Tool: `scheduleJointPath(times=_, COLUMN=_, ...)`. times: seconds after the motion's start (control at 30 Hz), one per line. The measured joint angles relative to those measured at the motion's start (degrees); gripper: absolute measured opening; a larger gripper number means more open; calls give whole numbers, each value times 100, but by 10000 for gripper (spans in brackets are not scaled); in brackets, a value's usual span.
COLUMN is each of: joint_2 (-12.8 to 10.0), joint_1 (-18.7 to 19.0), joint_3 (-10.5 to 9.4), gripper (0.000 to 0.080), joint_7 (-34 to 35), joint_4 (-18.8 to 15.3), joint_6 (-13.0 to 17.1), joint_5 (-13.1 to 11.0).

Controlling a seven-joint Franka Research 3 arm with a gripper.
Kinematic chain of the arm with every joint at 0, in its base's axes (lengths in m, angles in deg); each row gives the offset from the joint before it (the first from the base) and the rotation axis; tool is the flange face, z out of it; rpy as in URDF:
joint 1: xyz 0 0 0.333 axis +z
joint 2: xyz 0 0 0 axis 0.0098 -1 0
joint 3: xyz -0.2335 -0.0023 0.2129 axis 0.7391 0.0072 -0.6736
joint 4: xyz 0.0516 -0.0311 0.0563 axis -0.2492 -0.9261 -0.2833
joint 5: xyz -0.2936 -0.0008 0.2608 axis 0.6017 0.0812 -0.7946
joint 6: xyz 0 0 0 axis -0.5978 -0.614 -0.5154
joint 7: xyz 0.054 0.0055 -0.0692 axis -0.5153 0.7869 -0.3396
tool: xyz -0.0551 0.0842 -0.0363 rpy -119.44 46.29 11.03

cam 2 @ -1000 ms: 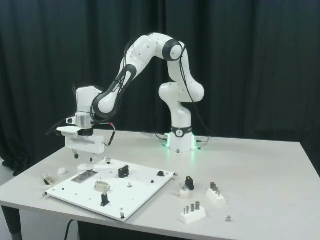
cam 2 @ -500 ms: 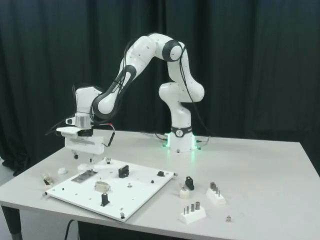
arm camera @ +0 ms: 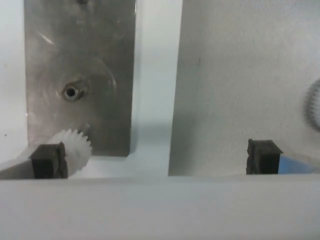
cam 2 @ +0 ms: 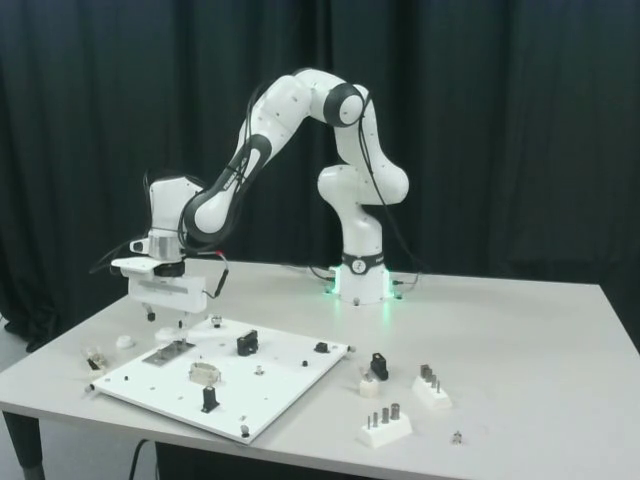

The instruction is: Insert small gear.

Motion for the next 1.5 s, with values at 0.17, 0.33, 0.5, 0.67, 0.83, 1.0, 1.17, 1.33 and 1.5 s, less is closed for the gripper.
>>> scheduleJointPath(times=0.17, joint_2=-54, joint_1=0, joint_3=-2, gripper=800, joint_7=0, joint_4=29, joint_6=0, joint_5=-6)
scheduleJointPath(times=0.33, joint_2=-85, joint_1=0, joint_3=-7, gripper=800, joint_7=0, joint_4=51, joint_6=0, joint_5=-13)
scheduleJointPath(times=0.5, joint_2=-110, joint_1=0, joint_3=-13, gripper=800, joint_7=0, joint_4=58, joint_6=0, joint_5=-16)
scheduleJointPath(times=0.67, joint_2=-171, joint_1=0, joint_3=-22, gripper=800, joint_7=0, joint_4=79, joint_6=1, joint_5=-34)
scheduleJointPath(times=0.83, joint_2=-261, joint_1=0, joint_3=-30, gripper=800, joint_7=0, joint_4=112, joint_6=6, joint_5=-80)
scheduleJointPath(times=1.0, joint_2=-339, joint_1=0, joint_3=-35, gripper=800, joint_7=0, joint_4=143, joint_6=12, joint_5=-113)
scheduleJointPath(times=1.17, joint_2=-359, joint_1=-3, joint_3=-36, gripper=800, joint_7=0, joint_4=163, joint_6=12, joint_5=-116)
scheduleJointPath(times=1.33, joint_2=-360, joint_1=-3, joint_3=-36, gripper=800, joint_7=0, joint_4=168, joint_6=12, joint_5=-116)
scheduleJointPath(times=1.5, joint_2=-360, joint_1=-3, joint_3=-40, gripper=800, joint_7=0, joint_4=188, joint_6=6, joint_5=-118)
